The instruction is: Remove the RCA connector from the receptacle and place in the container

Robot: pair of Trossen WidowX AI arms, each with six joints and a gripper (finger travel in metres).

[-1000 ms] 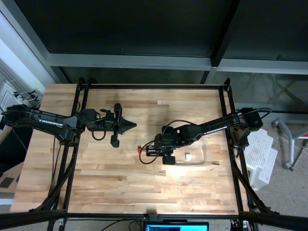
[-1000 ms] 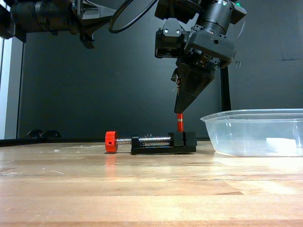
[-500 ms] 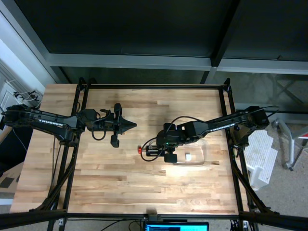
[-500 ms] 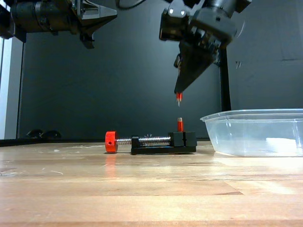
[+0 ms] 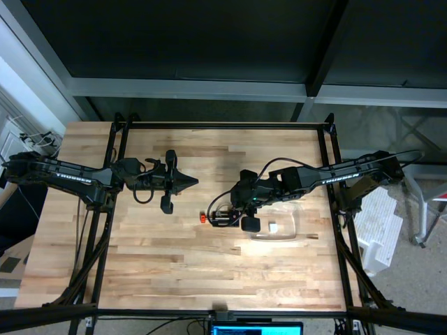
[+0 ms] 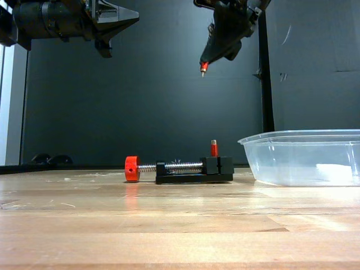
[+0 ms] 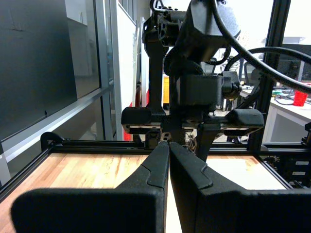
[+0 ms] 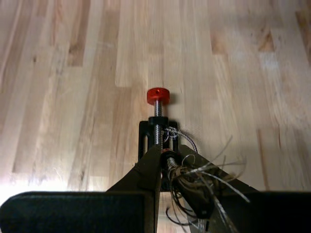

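My pale wooden tabletop [image 5: 174, 272], dark panels [image 5: 195, 35] and a grey beam [image 5: 188, 88] at upper frame, speckled floor [image 5: 412, 279] lower right.

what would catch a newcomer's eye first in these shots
The right claw, shut on the tiny red plug with a silvery tip, hangs high above the small black block with an orange-red knob on the wooden table. Right of that block sits the shallow clear plastic tray with a small white piece inside. The left claw hangs shut, high over the table's left side, holding nothing.
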